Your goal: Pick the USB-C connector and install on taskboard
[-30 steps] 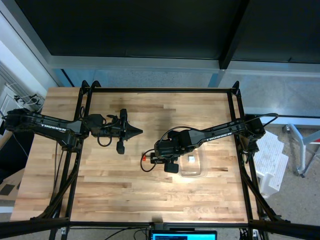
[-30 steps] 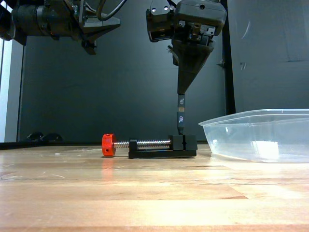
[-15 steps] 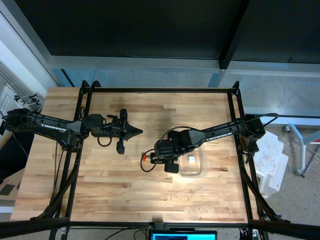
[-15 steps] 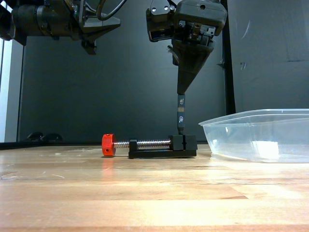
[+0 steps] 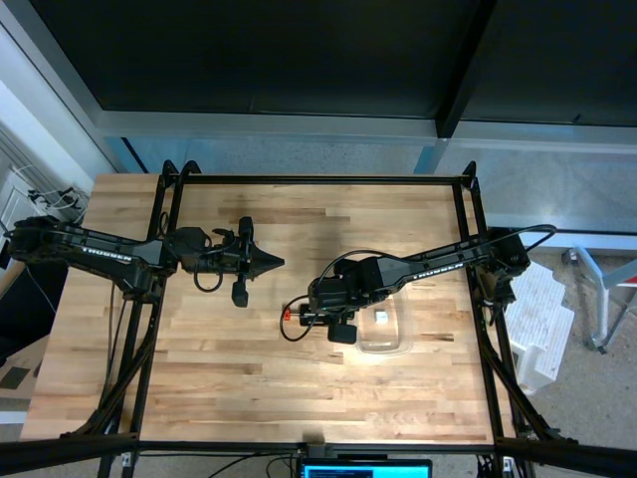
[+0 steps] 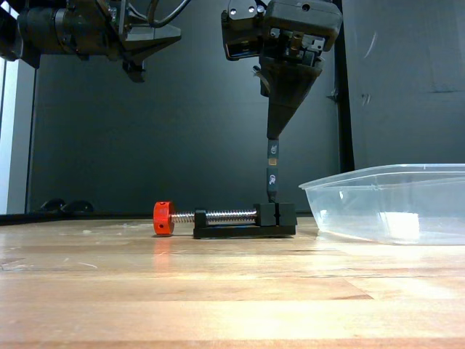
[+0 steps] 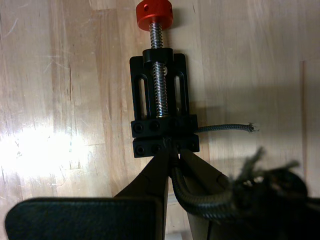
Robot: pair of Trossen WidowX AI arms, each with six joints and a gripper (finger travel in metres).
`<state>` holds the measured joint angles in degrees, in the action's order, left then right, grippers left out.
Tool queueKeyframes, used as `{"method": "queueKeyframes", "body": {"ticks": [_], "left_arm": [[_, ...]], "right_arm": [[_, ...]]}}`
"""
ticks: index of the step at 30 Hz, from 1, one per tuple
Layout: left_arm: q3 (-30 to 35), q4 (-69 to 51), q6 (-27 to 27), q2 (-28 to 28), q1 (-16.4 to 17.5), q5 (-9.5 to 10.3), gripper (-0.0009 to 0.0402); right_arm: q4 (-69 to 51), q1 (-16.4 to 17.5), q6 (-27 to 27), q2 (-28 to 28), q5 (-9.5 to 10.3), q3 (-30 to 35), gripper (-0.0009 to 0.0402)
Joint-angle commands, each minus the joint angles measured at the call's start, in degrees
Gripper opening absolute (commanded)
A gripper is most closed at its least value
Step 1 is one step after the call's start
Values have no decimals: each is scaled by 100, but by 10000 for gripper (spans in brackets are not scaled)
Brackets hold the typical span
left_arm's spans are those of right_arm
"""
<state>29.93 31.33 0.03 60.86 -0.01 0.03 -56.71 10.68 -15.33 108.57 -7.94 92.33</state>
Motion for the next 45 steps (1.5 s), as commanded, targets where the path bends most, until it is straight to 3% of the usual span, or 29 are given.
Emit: {"method": "queueKeyframes", "body": {"ticks": [1, 40, 45], "left_arm": [[2, 2, 0, 0, 2, 0, 0], [2, 2, 0, 0, 0, 0, 0], [2, 2, 0, 0, 0, 0, 0]], "right_arm": [[87, 2, 2, -4, -4, -52, 0], [330, -2, 87, 166, 7, -216, 0], [293, -4, 90, 125, 7, -216, 17]]}}
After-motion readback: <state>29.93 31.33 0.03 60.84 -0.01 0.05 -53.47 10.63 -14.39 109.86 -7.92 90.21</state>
